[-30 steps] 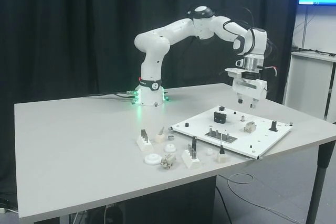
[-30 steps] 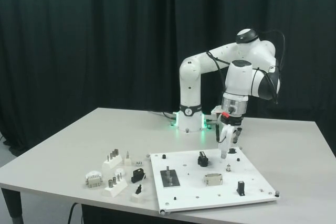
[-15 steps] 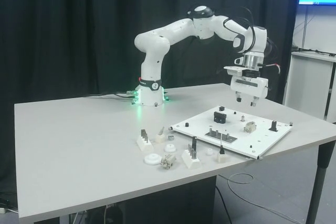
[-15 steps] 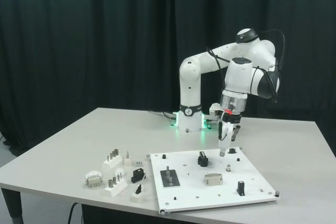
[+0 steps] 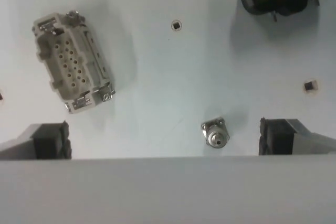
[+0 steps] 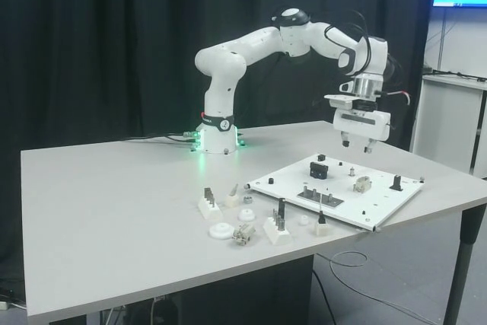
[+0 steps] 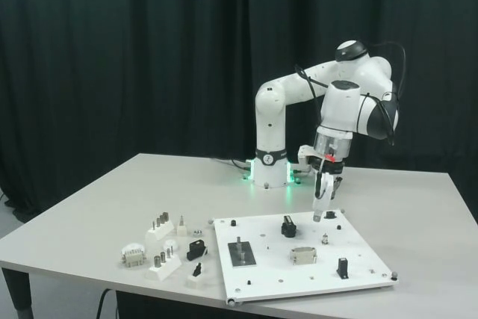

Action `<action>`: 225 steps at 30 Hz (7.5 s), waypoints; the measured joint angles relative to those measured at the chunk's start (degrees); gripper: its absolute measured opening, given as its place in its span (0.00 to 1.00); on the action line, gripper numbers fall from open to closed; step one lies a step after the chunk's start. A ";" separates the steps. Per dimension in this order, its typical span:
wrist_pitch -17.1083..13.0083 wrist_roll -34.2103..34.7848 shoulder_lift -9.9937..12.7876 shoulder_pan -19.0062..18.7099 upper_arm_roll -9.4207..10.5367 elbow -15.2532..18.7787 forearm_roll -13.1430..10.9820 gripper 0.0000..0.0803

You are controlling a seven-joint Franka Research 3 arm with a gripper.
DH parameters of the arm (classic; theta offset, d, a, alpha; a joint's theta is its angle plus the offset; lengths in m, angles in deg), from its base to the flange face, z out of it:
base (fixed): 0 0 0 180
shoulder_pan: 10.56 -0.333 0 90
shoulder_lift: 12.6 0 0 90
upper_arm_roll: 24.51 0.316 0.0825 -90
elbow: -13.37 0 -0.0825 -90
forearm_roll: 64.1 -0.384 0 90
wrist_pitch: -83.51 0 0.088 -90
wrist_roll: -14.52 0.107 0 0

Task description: Pick D-SUB.

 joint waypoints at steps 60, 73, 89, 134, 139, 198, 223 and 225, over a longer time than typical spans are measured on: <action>-2.71 -63.25 -0.42 13.73 -4.84 7.02 -0.27 1.00; -2.68 -69.93 -0.41 18.90 -4.65 6.50 -3.50 1.00; -1.32 -76.52 -0.08 26.99 -3.63 2.65 -6.16 1.00; 3.05 -88.10 4.96 44.75 5.90 -10.90 -13.57 1.00; 2.99 -88.57 5.07 45.67 6.89 -11.74 -13.57 1.00; 2.02 -90.64 5.64 46.57 10.34 -11.79 -14.16 0.23; 1.90 -90.44 5.47 46.11 7.90 -12.23 -14.56 0.19; 2.19 -90.44 5.47 46.06 7.61 -12.23 -14.54 0.19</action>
